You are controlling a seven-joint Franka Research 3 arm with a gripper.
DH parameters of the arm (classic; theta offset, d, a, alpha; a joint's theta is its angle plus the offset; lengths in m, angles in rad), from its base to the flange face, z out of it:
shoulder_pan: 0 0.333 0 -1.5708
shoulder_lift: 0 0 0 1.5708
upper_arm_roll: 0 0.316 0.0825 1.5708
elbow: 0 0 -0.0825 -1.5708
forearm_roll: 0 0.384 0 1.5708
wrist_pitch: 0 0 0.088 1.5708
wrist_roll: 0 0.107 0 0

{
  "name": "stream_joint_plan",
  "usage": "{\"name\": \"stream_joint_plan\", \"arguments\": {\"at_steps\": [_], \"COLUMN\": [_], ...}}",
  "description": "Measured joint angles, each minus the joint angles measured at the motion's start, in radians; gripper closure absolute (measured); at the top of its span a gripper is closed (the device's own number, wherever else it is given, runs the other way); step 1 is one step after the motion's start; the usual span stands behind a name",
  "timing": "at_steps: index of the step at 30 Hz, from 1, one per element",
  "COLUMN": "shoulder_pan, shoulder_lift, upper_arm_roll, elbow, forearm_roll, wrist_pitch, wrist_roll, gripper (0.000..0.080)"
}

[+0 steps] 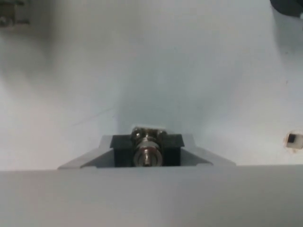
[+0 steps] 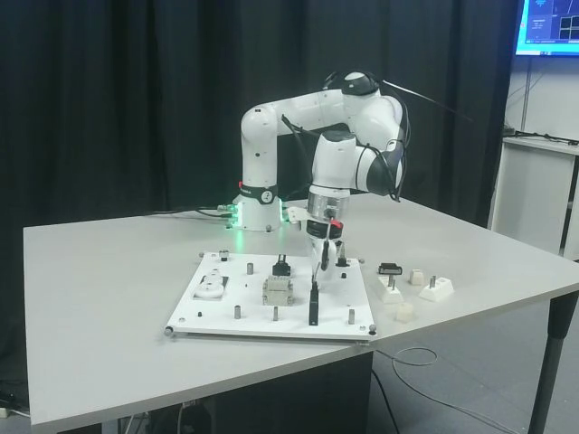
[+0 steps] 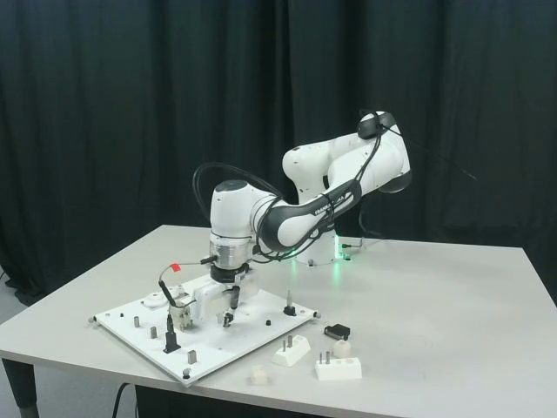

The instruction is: Insert BNC.

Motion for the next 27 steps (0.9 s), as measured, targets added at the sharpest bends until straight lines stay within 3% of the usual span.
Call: {"name": "stream_joint_plan", "arguments": {"at_steps": [11,27], "shoulder_pan": [0.0,0.0], "shoulder_lift": [0.0,0.0], "upper_arm_roll": [0.0,0.0], "elbow": [0.0,0.0], "forearm_roll": [0.0,0.001], "wrist_pitch": [0.0,0.0], "wrist_roll": [0.093,0.102], "gripper": [0.0682,0.0682]}}
